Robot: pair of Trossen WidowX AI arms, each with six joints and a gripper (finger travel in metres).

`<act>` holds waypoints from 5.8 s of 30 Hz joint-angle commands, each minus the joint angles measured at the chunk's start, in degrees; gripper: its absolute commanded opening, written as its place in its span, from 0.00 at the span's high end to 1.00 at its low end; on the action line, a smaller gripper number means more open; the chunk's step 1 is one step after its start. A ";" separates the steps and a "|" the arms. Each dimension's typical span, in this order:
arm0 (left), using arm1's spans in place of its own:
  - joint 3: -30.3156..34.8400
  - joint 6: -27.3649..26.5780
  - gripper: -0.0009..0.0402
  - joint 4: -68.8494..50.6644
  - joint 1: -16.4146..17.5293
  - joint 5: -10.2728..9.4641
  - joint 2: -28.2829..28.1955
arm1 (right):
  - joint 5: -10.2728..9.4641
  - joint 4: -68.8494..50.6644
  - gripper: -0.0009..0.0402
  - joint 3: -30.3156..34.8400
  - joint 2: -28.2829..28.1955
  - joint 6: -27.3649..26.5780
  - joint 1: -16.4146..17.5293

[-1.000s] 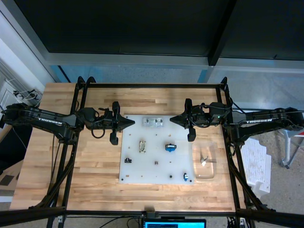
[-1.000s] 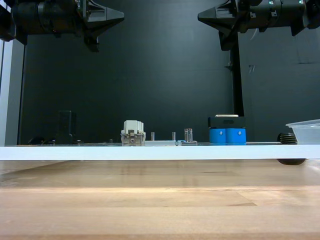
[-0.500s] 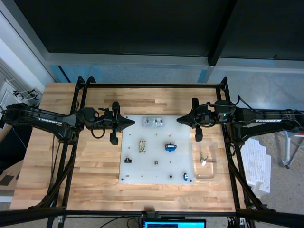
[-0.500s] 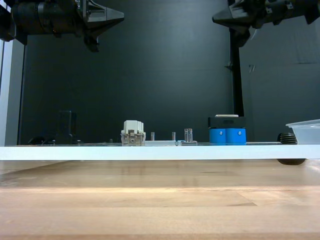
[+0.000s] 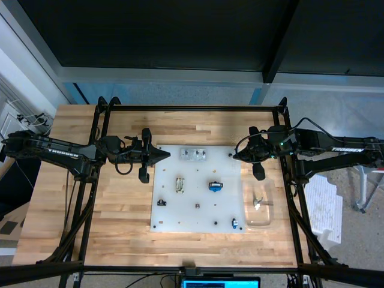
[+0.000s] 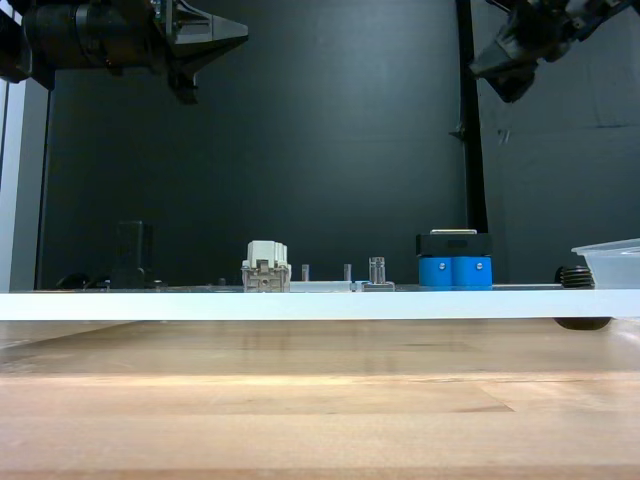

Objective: Pick the RJ45 connector and install on taskboard

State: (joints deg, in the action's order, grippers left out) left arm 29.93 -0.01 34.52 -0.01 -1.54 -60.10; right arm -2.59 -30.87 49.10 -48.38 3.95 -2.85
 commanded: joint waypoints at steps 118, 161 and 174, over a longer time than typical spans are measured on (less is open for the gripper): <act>0.02 0.02 0.98 0.00 0.02 0.00 -0.02 | 12.04 -21.42 0.46 -7.43 -18.16 34.60 43.12; 0.02 0.00 0.98 -0.02 0.02 0.00 0.00 | 11.54 -16.96 0.88 -10.93 -18.08 34.60 43.41; 0.02 0.02 0.98 0.00 0.00 0.00 0.00 | 11.52 -18.43 0.97 -9.94 -17.22 34.53 43.39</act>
State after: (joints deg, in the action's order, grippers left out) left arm 29.95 -0.01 34.50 -0.01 -1.56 -60.10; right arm 8.88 -48.84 38.74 -65.82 38.52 40.53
